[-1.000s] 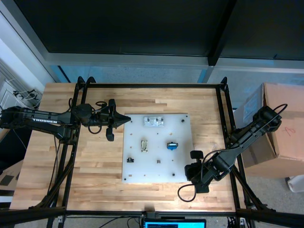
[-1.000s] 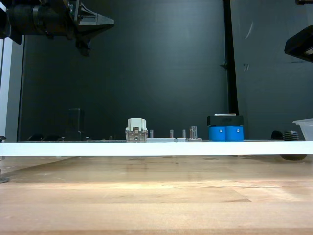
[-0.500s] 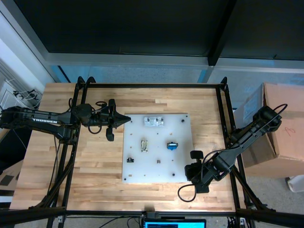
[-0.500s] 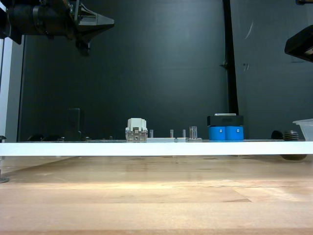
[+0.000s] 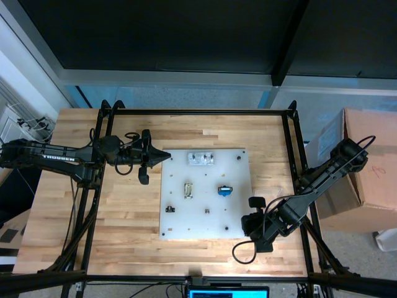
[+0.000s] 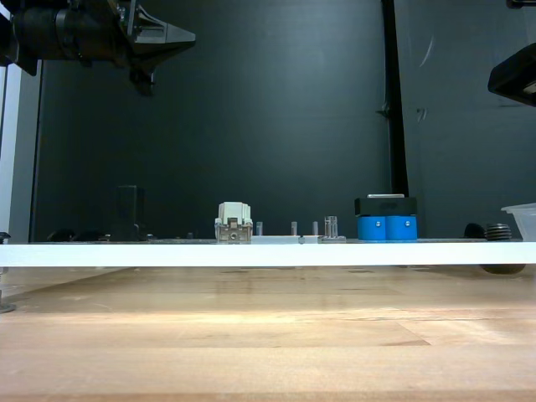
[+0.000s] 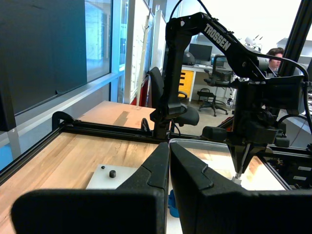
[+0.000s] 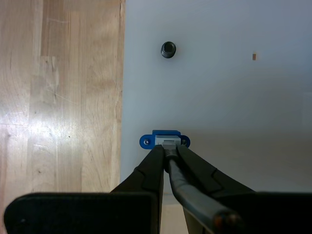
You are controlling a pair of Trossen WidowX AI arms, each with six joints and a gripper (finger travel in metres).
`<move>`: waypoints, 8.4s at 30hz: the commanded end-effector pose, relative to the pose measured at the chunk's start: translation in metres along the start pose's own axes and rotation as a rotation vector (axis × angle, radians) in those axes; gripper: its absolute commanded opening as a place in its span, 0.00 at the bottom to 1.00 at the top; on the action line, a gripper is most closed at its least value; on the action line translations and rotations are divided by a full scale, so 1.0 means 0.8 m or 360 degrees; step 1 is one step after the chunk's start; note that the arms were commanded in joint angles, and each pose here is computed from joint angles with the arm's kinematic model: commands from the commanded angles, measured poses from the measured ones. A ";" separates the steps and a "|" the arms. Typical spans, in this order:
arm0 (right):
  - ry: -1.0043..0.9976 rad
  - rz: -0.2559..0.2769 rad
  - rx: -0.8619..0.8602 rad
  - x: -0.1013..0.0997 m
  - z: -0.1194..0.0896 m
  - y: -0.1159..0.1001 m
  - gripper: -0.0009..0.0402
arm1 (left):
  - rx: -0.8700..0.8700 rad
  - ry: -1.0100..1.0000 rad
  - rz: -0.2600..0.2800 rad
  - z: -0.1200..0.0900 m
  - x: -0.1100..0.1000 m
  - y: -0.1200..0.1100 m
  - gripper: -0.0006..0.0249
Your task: Pick the RJ45 connector and install on the taskboard
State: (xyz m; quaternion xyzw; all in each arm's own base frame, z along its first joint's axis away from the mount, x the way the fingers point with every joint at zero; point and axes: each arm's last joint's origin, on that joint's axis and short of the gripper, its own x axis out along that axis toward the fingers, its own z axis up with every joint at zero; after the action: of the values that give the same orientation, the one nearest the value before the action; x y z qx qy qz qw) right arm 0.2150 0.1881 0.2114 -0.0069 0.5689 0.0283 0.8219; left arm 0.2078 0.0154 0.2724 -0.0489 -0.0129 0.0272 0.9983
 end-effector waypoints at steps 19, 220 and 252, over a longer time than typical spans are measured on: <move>0.0027 0.0019 0.0015 0.023 -0.002 0.007 0.06 | 0.0001 0.0001 0.0000 0.000 0.000 0.000 0.02; -0.1941 -0.0001 0.0231 -0.094 0.033 -0.245 0.02 | 0.0001 0.0002 0.0001 0.000 0.000 0.000 0.02; -0.1942 -0.0001 0.0231 -0.094 0.033 -0.245 0.02 | 0.0001 0.0001 0.0001 0.000 0.000 0.000 0.02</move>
State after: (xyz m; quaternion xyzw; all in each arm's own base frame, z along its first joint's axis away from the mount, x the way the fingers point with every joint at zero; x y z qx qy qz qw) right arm 0.2239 -0.0092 0.2873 0.0661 -0.0036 -0.0122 0.9977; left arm 0.2078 0.0154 0.2723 -0.0489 -0.0125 0.0274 0.9983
